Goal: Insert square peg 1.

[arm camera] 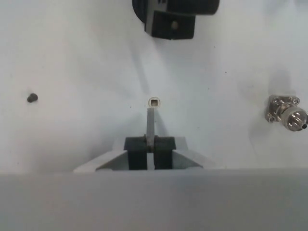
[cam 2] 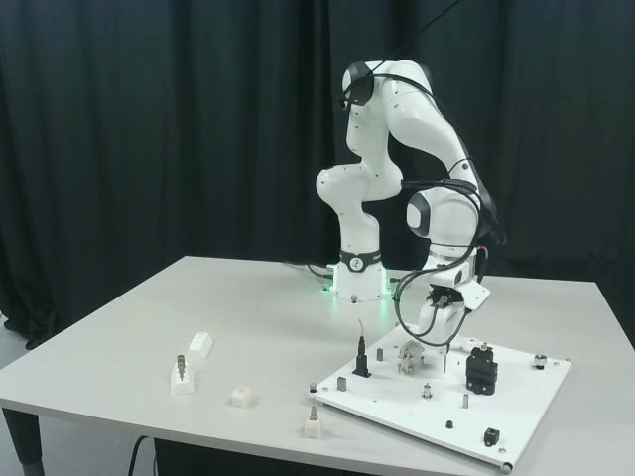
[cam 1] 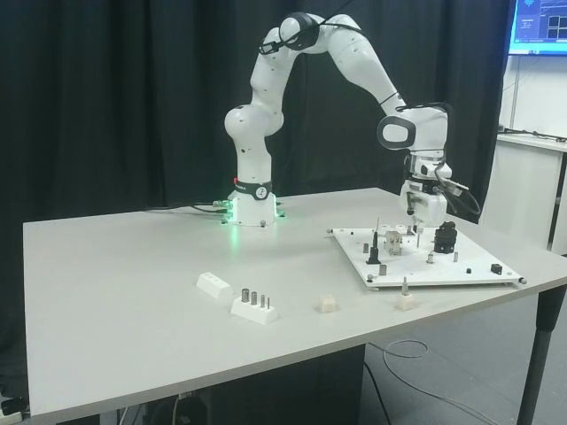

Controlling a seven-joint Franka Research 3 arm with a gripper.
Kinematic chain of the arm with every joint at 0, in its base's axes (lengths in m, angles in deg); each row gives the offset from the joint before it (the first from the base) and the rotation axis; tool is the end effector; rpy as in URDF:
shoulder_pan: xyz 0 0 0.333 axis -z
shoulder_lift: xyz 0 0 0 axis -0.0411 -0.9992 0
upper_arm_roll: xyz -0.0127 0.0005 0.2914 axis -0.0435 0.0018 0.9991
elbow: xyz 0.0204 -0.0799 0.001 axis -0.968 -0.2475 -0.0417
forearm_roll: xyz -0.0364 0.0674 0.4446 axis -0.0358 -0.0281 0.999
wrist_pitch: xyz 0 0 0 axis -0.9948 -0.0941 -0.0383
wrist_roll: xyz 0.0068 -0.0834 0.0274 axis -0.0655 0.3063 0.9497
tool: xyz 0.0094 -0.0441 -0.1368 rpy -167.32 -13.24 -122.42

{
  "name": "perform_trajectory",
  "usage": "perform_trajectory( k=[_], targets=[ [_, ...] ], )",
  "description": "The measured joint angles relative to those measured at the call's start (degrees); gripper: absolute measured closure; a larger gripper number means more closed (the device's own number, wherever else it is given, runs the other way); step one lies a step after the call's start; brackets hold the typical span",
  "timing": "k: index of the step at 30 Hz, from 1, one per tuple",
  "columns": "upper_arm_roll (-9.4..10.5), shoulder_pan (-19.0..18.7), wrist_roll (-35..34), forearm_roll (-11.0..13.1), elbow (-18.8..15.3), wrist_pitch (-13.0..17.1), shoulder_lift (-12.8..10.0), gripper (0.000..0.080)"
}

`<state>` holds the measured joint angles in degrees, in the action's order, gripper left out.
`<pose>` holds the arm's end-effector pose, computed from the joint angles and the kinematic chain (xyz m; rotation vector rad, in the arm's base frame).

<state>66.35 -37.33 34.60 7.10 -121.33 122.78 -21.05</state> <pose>0.5326 0.2785 0.1451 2.9937 0.7584 0.0430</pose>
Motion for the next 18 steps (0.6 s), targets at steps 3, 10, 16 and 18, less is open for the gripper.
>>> perform_trajectory(
  k=[3, 10, 16, 18],
  targets=[
    [0.0, 0.0, 0.0, 0.0, -0.01, 0.0, 0.0, 0.0776],
    [0.0, 0.02, 0.0, 0.0, -0.01, 0.12, -0.07, 0.0776],
    [-0.02, 0.1, 0.03, -0.01, -0.01, 0.92, -0.45, 0.0776],
    [-0.02, 0.11, 0.08, -0.01, -0.01, 1.36, -0.65, 0.0776]
  ],
)
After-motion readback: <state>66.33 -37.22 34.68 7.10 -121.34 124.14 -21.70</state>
